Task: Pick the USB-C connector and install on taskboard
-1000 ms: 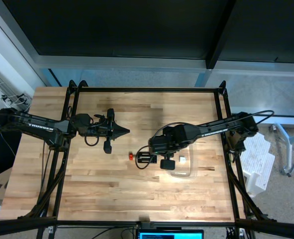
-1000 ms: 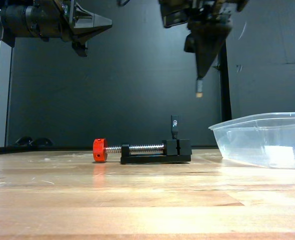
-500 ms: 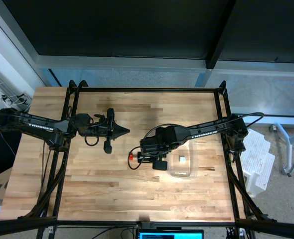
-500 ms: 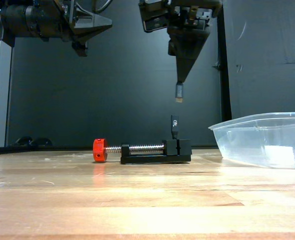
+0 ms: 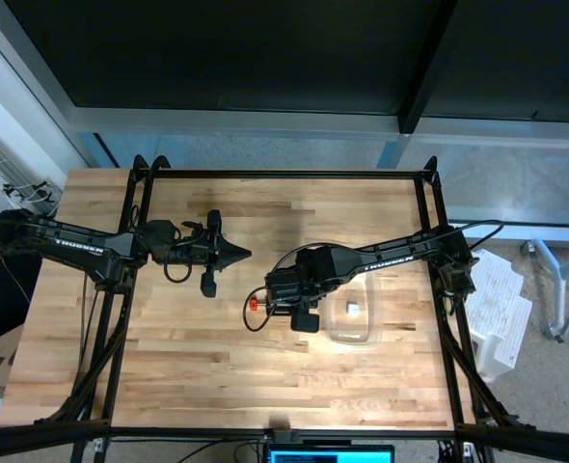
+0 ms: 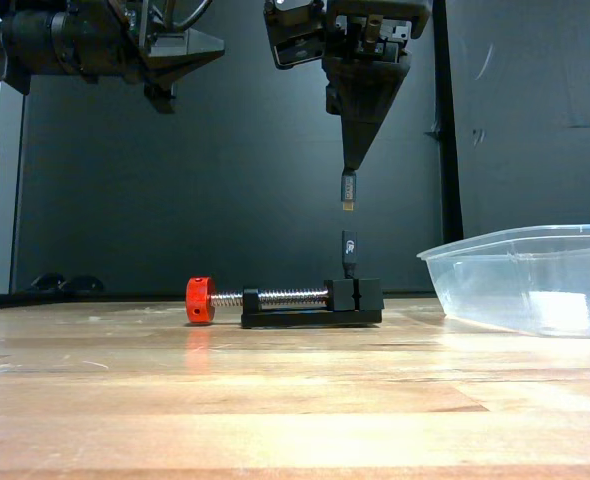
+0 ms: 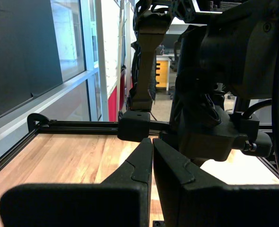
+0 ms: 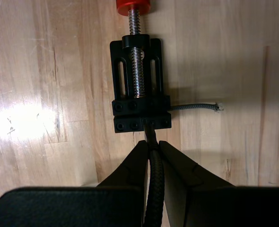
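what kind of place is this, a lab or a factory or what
Probably a robotics lab bench: a wooden table in a black frame, the left gripper parked shut over it, and the right gripper holding the USB-C connector above the taskboard.

Legible markings:

1. The left arm (image 5: 72,247) carries white capital lettering along its long link. In the high view we read it as "TROSSEN". It sits well behind the left gripper (image 5: 244,255), whose fingers are pressed together above the table's left half.
2. The right arm (image 5: 400,257) carries similar white lettering on its long link. We cannot read it.
3. In the low view, the upright black piece (image 6: 349,250) on the taskboard (image 6: 310,302) bears a small pale mark, too small to read. It stands directly below the USB-C connector (image 6: 348,190), which is clamped in the right gripper (image 6: 349,168).
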Controlling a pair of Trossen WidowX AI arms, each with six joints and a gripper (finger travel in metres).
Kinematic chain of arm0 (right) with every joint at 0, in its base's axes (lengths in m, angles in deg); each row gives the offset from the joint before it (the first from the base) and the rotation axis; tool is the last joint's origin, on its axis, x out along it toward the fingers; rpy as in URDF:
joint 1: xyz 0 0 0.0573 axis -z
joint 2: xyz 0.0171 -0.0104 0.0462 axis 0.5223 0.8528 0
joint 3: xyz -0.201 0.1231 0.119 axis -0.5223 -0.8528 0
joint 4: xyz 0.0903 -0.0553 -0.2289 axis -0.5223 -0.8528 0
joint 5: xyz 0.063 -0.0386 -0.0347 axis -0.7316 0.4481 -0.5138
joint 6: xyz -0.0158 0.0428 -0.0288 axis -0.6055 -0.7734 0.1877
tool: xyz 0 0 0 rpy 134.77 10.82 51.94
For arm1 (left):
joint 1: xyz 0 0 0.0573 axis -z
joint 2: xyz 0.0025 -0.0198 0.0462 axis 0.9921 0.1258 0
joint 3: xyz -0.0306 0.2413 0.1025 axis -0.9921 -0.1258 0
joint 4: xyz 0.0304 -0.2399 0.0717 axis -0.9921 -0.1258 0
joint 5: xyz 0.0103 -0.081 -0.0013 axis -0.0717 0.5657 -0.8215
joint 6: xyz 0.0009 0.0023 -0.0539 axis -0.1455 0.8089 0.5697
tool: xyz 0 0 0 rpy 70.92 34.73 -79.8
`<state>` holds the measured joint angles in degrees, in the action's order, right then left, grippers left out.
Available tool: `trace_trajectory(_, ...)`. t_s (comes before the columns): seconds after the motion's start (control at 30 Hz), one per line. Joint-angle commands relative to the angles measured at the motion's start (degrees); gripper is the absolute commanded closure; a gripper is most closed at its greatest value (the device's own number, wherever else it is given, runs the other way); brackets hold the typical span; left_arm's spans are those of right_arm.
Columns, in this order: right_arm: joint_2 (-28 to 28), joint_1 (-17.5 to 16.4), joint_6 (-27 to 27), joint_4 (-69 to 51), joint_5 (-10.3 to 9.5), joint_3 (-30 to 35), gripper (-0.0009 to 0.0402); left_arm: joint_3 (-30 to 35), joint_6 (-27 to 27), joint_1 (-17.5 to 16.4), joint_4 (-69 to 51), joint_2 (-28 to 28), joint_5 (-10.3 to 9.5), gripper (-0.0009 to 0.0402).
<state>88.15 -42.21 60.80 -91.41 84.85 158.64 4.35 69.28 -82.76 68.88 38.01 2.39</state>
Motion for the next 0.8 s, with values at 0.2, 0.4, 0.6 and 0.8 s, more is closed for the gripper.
trace_trajectory(0.2,-0.1,0.0,-0.1,0.3,0.52,-0.6,0.0394,0.0,0.0,0.0,0.0,0.0,0.02,0.0393)
trace_trajectory(0.4,-0.1,0.0,-0.2,0.9,0.50,-1.4,0.0394,0.0,0.0,0.0,0.0,0.0,0.02,0.0393)
trace_trajectory(0.6,-0.1,0.0,-0.2,1.7,0.48,-1.8,0.0394,0.0,0.0,0.0,0.0,0.0,0.02,0.0393)
trace_trajectory(0.8,-0.1,0.0,-0.3,2.0,0.48,-2.1,0.0394,0.0,0.0,0.0,0.0,0.0,0.02,0.0393)
